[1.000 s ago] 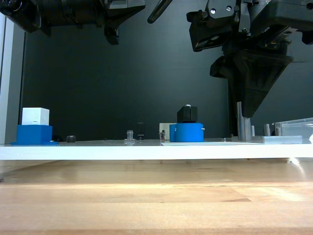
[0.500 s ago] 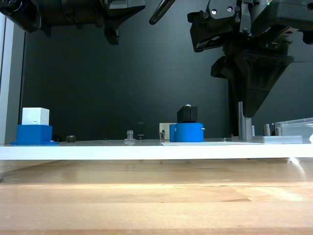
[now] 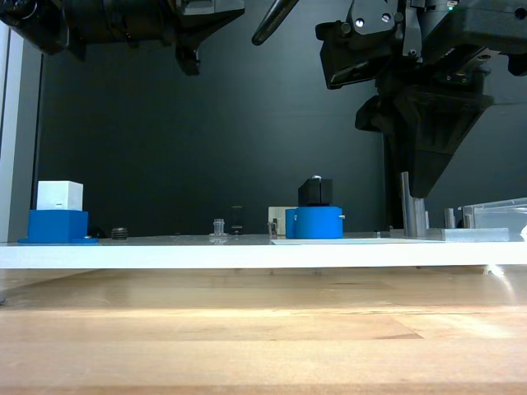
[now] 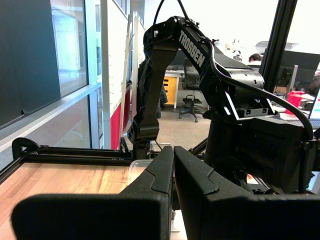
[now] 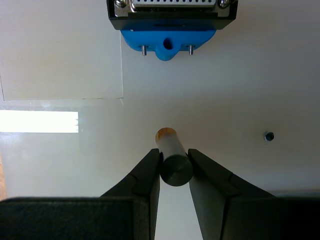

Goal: Pick the 16mm cylinder and install on the taskboard

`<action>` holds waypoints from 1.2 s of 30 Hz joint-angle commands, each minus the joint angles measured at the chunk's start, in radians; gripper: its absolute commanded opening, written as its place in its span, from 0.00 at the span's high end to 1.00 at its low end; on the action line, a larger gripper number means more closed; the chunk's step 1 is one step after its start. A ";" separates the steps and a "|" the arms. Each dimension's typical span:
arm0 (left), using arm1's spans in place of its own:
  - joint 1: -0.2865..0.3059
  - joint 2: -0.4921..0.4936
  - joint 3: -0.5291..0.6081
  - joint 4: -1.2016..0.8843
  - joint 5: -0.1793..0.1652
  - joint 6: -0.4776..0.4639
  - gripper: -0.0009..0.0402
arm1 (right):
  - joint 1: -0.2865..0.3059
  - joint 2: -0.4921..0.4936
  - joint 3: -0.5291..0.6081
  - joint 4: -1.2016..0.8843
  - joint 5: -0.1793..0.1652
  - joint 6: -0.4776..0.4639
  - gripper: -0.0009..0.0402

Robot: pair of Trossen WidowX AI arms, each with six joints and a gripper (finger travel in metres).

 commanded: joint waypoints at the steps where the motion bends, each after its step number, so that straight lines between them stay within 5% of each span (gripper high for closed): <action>1: 0.000 0.000 0.000 0.000 0.000 0.000 0.98 | 0.000 0.000 0.002 0.013 0.001 0.000 0.95; 30: 0.000 0.000 0.000 0.000 0.000 0.000 0.98 | 0.000 0.005 -0.038 0.061 0.003 0.004 0.95; 36: 0.000 0.000 0.000 -0.001 0.000 0.000 0.98 | 0.001 0.005 -0.063 0.110 0.002 0.011 0.83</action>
